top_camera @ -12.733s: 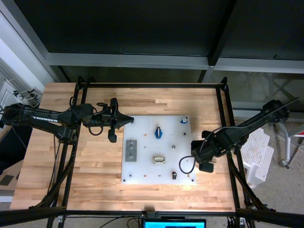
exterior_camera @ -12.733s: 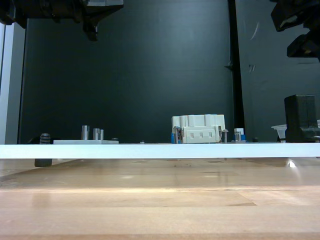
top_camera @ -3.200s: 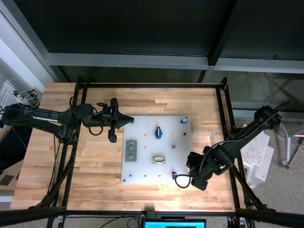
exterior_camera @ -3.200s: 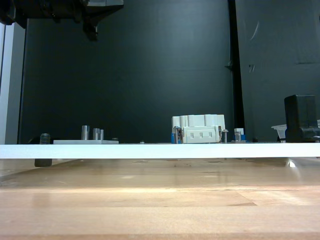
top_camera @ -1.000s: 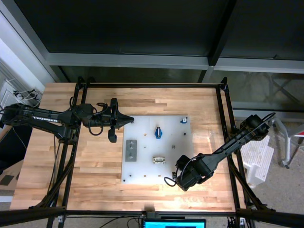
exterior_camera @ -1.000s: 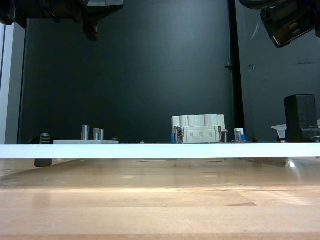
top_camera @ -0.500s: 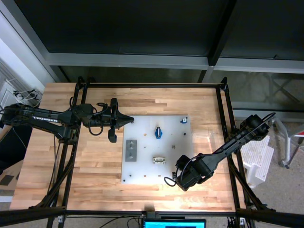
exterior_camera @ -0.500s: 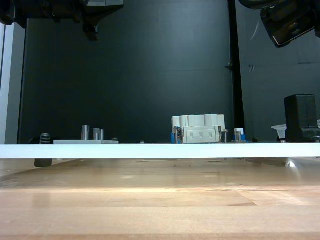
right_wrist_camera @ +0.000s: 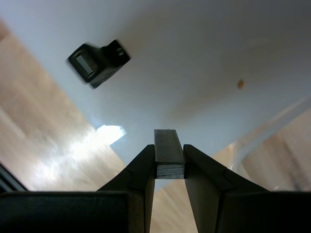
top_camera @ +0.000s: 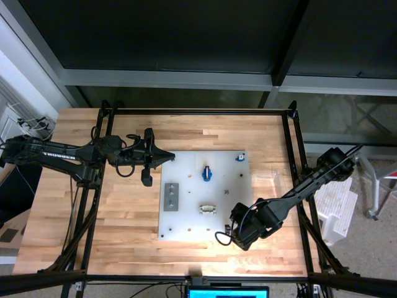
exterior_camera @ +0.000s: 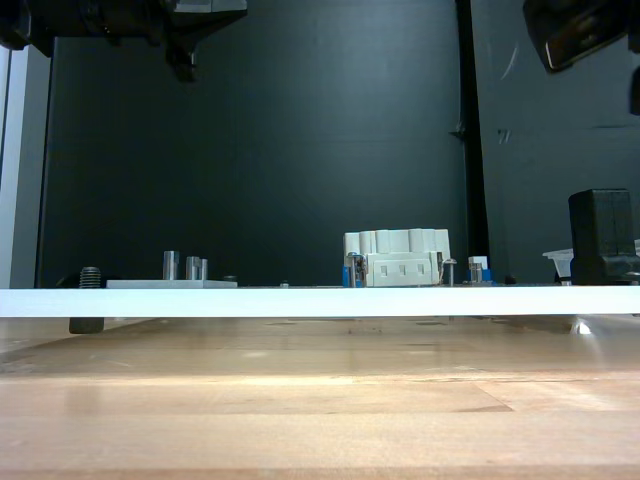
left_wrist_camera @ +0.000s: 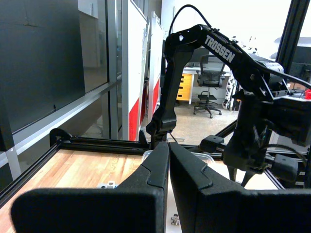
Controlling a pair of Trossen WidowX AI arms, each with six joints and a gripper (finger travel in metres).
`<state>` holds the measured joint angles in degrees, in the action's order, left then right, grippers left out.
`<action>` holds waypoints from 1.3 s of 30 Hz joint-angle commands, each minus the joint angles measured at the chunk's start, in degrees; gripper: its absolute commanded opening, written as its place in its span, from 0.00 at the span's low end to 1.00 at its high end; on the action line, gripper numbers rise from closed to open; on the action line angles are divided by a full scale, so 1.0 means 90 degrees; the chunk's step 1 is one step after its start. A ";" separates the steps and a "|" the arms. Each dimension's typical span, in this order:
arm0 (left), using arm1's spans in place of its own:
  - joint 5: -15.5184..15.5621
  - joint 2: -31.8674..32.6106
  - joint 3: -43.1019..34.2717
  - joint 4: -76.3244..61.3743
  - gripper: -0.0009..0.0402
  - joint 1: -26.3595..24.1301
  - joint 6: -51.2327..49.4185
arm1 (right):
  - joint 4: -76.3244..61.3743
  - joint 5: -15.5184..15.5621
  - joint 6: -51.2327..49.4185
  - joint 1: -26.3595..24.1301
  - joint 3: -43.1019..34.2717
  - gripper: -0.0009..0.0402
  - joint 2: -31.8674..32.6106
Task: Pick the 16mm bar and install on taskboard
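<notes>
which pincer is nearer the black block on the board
Right: right pincer, gripping the bar, hangs by the black block; left pincer is at the board's far-left corner.

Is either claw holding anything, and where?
Right gripper, over the board's near edge, pinches the 16mm bar by one end; left gripper, at the board's left, holds nothing.

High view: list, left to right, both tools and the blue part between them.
Left tool, shut, above the taskboard's far left corner → blue part → right tool over its near edge, gripping the 16mm bar.
</notes>
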<state>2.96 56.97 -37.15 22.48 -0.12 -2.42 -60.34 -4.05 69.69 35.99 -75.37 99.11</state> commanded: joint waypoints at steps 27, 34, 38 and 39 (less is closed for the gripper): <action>0.0000 0.0002 0.0000 -0.0002 0.02 0.0002 0.0000 | -0.0002 0.0044 -0.3660 0.0007 -0.0005 0.02 -0.0143; 0.0000 0.0002 0.0000 -0.0005 0.02 0.0002 0.0000 | -0.0044 0.0051 -0.3606 0.0041 -0.0005 0.02 -0.0095; 0.0000 0.0002 0.0000 0.0002 0.02 0.0002 0.0000 | -0.0044 0.0066 -0.3604 0.0087 -0.0005 0.02 0.0041; 0.0000 0.0002 0.0000 -0.0005 0.02 0.0002 0.0000 | -0.0053 0.0066 -0.3604 0.0090 -0.0019 0.02 0.0085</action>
<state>2.96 56.97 -37.15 22.48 -0.12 -2.42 -60.75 -3.53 37.17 36.71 -75.37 99.35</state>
